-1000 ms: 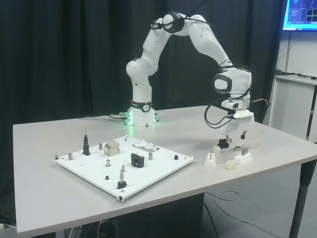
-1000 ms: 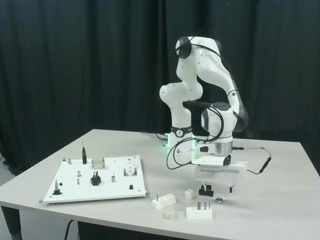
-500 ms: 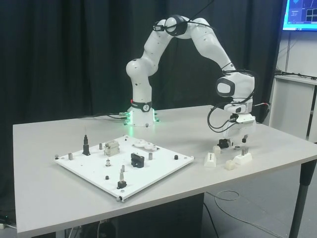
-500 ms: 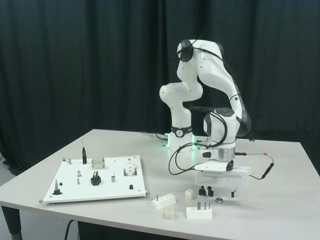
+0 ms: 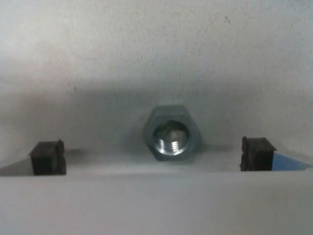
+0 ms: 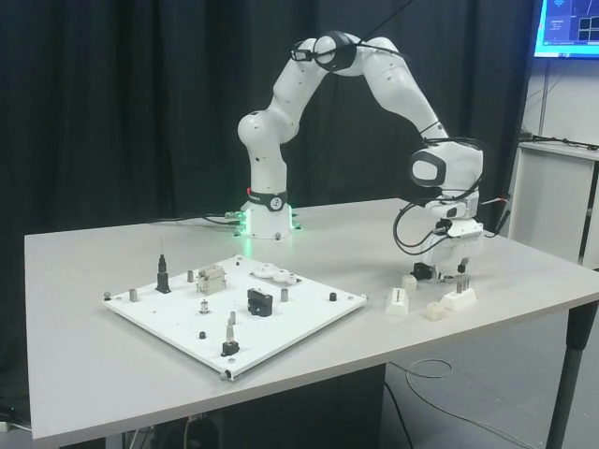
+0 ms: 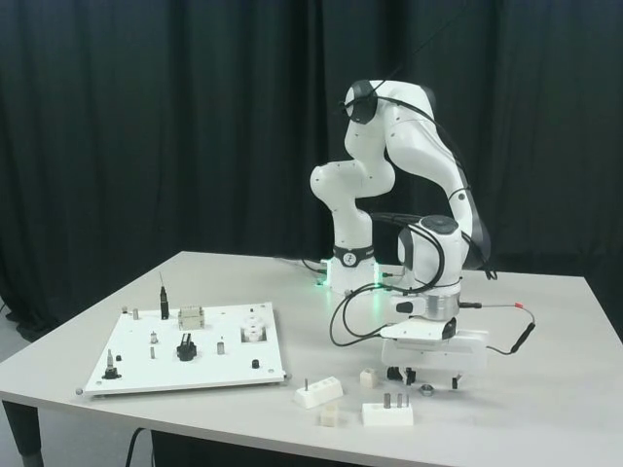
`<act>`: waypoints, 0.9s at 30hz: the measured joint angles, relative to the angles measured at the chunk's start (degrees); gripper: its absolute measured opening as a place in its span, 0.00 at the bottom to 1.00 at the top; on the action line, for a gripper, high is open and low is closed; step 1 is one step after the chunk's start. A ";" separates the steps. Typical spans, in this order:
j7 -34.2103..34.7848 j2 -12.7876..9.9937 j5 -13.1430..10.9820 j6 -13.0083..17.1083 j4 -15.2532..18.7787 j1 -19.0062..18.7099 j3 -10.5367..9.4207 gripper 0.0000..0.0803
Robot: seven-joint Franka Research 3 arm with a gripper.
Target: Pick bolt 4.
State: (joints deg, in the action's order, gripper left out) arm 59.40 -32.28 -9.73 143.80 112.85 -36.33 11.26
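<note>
In the wrist view a grey hex nut [image 5: 172, 133] with a threaded hole lies flat on the grey table, between my two black fingertips [image 5: 47, 157]. My gripper [image 5: 152, 155] is open wide, and neither finger touches the nut. In the second room view the gripper [image 7: 429, 378] hangs low over the table with the nut [image 7: 425, 391] just beneath it. A white holder block [image 7: 387, 413] carrying two upright grey bolts [image 7: 393, 400] stands beside it. From the first room view the gripper [image 6: 447, 273] sits right behind that block [image 6: 459, 299]. No bolt shows between the fingers.
Another white block [image 7: 317, 391] holding a thin pin and two small cubes [image 7: 330, 415] [image 7: 368, 377] stand close to the gripper. The white assembly board [image 7: 195, 375] with several small parts lies at the table's other side. A cable [image 7: 506, 341] trails from the wrist.
The arm has swung outward toward the holder blocks and lowered, bringing the gripper down close to the table over the nut.
</note>
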 joint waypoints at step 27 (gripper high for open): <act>0.00 -2.06 -1.55 -0.93 -1.99 2.06 -1.15 0.88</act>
State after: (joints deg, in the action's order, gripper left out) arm 59.41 -34.34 -11.28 142.87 110.87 -34.28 10.11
